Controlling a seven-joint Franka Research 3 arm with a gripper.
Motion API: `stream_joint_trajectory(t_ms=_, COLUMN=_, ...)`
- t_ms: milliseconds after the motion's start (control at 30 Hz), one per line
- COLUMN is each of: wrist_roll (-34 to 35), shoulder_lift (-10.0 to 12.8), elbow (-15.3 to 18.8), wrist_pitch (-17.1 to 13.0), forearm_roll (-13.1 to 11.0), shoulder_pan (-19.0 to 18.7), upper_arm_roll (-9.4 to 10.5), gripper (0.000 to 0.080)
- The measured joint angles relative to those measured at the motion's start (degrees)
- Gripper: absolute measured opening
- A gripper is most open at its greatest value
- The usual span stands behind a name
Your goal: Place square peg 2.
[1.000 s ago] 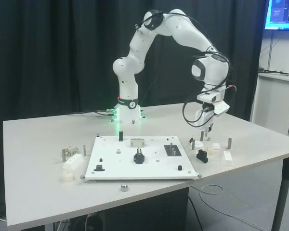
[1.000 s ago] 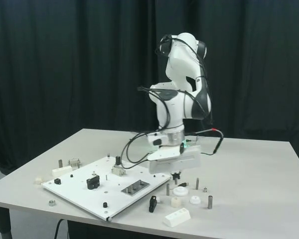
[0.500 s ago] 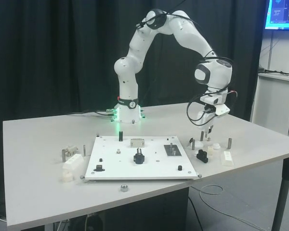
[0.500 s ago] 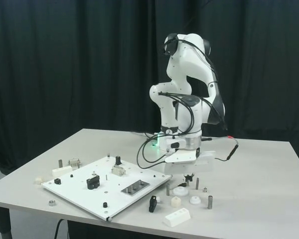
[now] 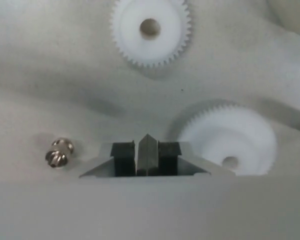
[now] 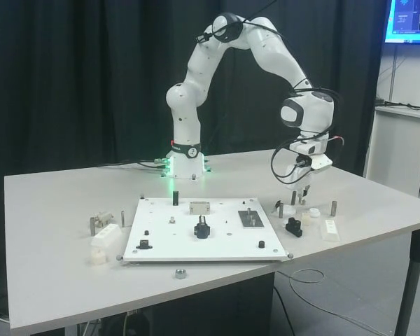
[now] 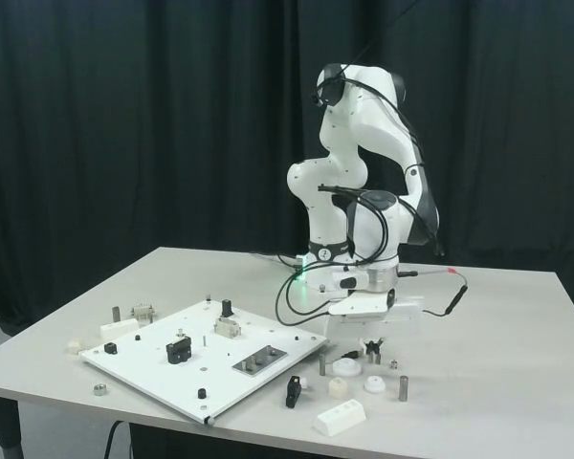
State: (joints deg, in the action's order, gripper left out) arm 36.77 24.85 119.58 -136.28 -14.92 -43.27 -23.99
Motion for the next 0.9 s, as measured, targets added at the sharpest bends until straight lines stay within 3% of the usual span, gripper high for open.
stream_joint_trajectory(t_ms=900, wrist_roll=0.9, shoulder_lift=0.6, elbow=0.5, wrist_pitch=-3.0, forearm_roll=0.0, shoulder_pan=0.1, upper_arm_roll=1.27, gripper=0.0094)
